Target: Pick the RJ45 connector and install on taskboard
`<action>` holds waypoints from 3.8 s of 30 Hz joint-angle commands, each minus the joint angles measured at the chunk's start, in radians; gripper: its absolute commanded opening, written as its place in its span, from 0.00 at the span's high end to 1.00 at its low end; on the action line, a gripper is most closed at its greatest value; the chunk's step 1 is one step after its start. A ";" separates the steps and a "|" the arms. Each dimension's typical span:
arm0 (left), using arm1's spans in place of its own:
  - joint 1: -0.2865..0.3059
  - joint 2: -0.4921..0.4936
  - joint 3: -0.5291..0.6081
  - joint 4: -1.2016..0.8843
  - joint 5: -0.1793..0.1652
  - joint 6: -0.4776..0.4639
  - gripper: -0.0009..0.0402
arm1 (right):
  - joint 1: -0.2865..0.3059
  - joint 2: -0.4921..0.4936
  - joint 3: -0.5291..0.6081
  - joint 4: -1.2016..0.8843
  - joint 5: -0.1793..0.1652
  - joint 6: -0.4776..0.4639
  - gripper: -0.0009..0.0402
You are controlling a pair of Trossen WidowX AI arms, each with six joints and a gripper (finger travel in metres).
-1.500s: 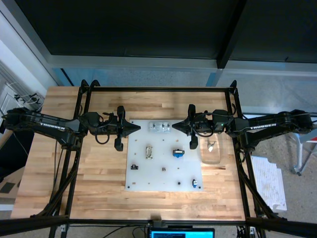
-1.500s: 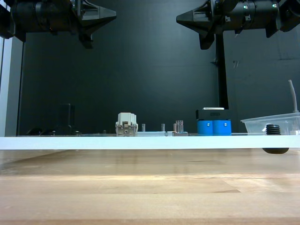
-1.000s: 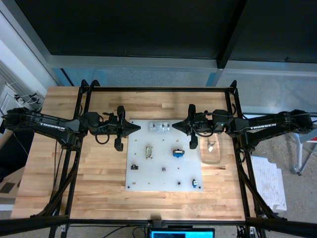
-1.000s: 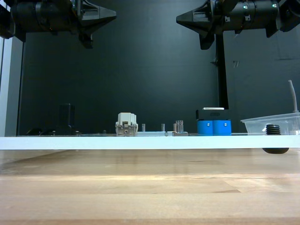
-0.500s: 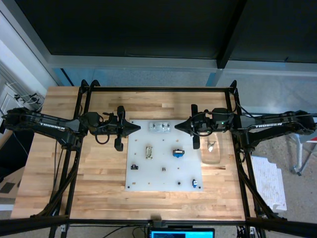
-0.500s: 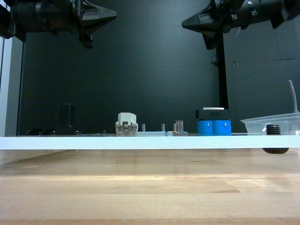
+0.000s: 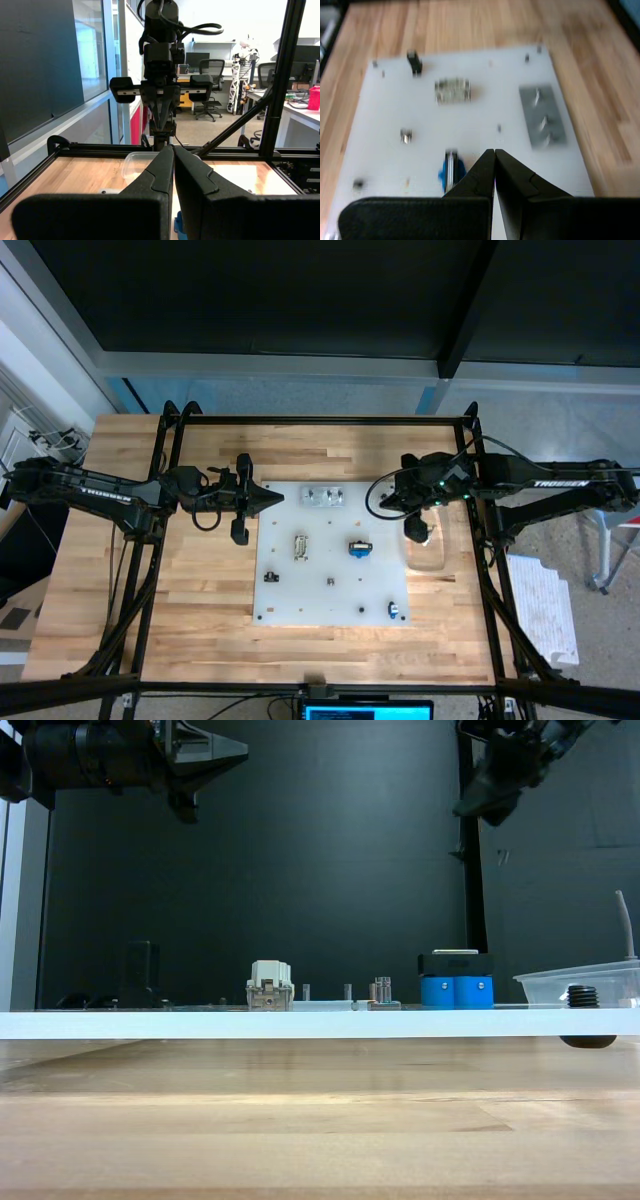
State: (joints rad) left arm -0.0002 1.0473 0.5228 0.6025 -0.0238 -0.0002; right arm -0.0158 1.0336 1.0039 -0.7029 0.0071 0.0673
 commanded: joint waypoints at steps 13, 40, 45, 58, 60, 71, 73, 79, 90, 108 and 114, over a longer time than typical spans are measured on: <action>0.000 0.000 0.000 0.000 0.000 0.000 0.98 | 0.010 -0.049 0.130 -0.491 0.000 0.060 0.98; 0.000 0.000 0.000 0.000 0.000 0.000 0.98 | 0.102 -0.150 -0.017 -0.725 0.095 0.280 0.84; 0.000 0.000 0.000 0.000 0.000 0.000 0.98 | 0.134 -0.148 -0.072 -0.686 0.106 0.304 0.73; 0.000 0.000 0.000 0.000 0.000 0.000 0.98 | 0.243 -0.148 -0.266 -0.486 0.192 0.475 0.51; 0.000 0.000 0.000 0.000 0.000 0.000 0.98 | 0.259 -0.148 -0.286 -0.460 0.217 0.475 0.48; 0.000 0.000 0.000 0.000 0.000 0.000 0.98 | 0.277 -0.131 -0.324 -0.402 0.241 0.438 0.46; 0.000 0.000 0.000 0.000 0.000 0.000 0.98 | 0.278 -0.120 -0.325 -0.401 0.240 0.437 0.46; 0.000 0.000 0.000 0.000 0.000 0.000 0.98 | 0.278 -0.069 -0.325 -0.390 0.237 0.414 0.46; 0.000 0.000 0.000 0.000 0.000 0.000 0.98 | 0.278 -0.006 -0.325 -0.346 0.235 0.414 0.46; 0.000 0.000 0.000 0.000 0.000 0.000 0.98 | 0.278 0.069 -0.329 -0.324 0.225 0.389 0.50; 0.000 0.000 0.000 0.000 0.000 0.000 0.98 | 0.278 0.074 -0.329 -0.323 0.201 0.371 0.68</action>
State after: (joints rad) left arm -0.0002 1.0470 0.5228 0.6029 -0.0235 0.0002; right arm 0.2619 1.1069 0.6750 -1.0264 0.2085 0.4389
